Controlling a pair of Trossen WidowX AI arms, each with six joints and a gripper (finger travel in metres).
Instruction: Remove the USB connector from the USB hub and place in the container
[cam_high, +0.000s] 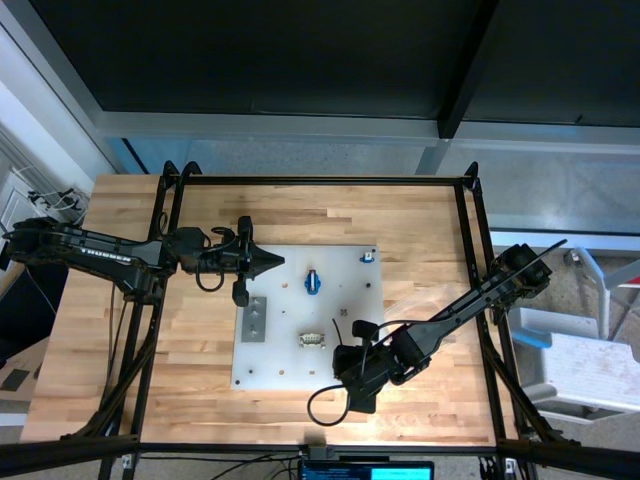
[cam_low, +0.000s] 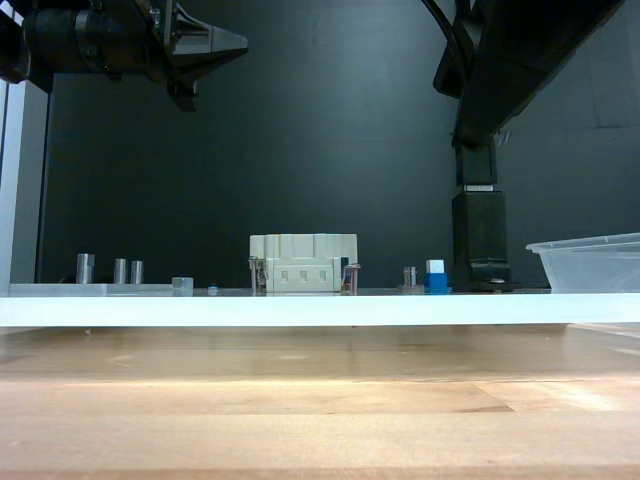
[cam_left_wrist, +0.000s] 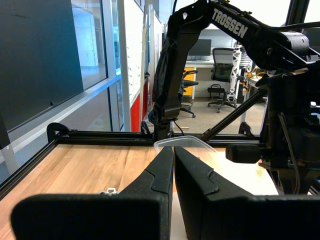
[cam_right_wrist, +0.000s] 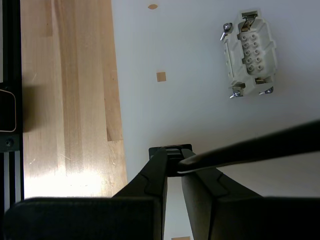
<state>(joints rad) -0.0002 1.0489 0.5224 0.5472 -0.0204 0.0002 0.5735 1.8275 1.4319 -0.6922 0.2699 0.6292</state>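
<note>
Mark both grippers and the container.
left gripper (cam_high: 280, 261): high view, tip of its shut fingers, raised near the far-left corner of the board (cam_high: 335, 265).
right gripper (cam_right_wrist: 174, 157): right wrist view, between fingertips shut on the USB connector (cam_right_wrist: 225, 156), down at the board.
container (cam_low: 590, 262): low view, its front wall.

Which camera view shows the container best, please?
The low view: the container shows side-on. Left wrist view catches its rim beyond the raised left gripper; the others don't show it clearly. The right gripper, at the board, holds the USB connector.

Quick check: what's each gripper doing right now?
Left gripper: jaws closed, empty, raised above the task board.
Right gripper: jaws closed on the USB connector, down at the board.
</note>
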